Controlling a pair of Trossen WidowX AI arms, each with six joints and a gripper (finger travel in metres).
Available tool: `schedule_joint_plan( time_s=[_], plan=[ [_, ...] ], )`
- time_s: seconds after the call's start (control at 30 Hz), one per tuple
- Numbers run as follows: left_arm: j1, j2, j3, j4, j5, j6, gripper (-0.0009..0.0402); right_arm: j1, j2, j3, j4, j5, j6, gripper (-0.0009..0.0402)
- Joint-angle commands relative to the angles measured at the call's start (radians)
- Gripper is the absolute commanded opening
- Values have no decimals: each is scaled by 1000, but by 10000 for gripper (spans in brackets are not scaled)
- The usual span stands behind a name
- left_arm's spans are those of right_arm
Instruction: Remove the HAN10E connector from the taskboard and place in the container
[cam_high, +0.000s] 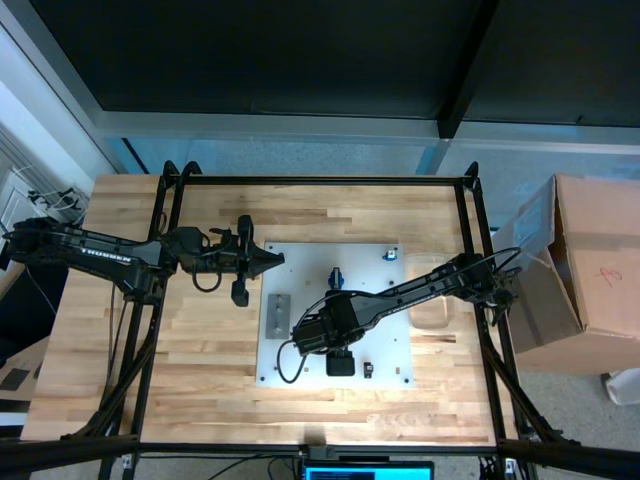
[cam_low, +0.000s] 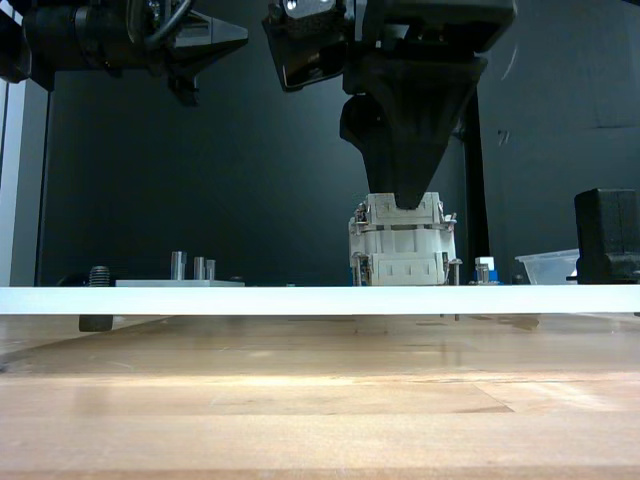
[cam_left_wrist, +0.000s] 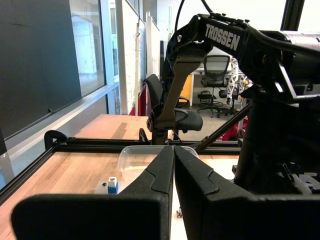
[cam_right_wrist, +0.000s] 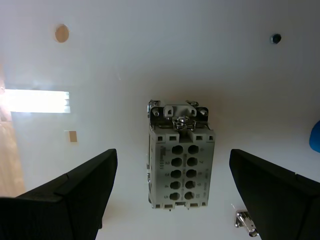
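The HAN10E connector (cam_low: 398, 246), a pale grey block with two rows of round sockets (cam_right_wrist: 179, 161), stands upright in its seat on the white taskboard (cam_high: 300, 370), held by nothing. My right gripper (cam_right_wrist: 172, 167) hangs just above it, open, one finger (cam_right_wrist: 75, 192) on either side and not touching it. In the low view my right gripper (cam_low: 405, 185) points down at the connector's top. In the high view my right gripper (cam_high: 322, 335) hides the connector. My left gripper (cam_high: 262, 258) hovers high over the board's far left corner, fingers (cam_left_wrist: 170, 165) shut on nothing. The clear container (cam_high: 435, 300) sits right of the board.
A metal plate with pegs (cam_high: 277, 315) lies on the board's left part. A black block (cam_high: 340, 362) stands near the board's front, and a small blue part (cam_high: 336, 275) behind the right gripper. A cardboard box (cam_high: 590, 260) stands beyond the table's right edge.
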Motion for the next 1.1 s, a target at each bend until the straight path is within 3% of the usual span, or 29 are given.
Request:
schedule_joint_plan(
  time_s=[0.03, 0.37, 1.1],
  plan=[
    [0, 0, 0, 1, 0, 0, 0, 0, -1, -29, 22, 0, 0, 314],
    [0, 0, 0, -1, 0, 0, 0, -2, -1, -53, 56, -2, 2, 293],
    [0, 0, 0, 1, 0, 0, 0, -9, -9, -53, 55, -26, 3, 74]
  ],
)
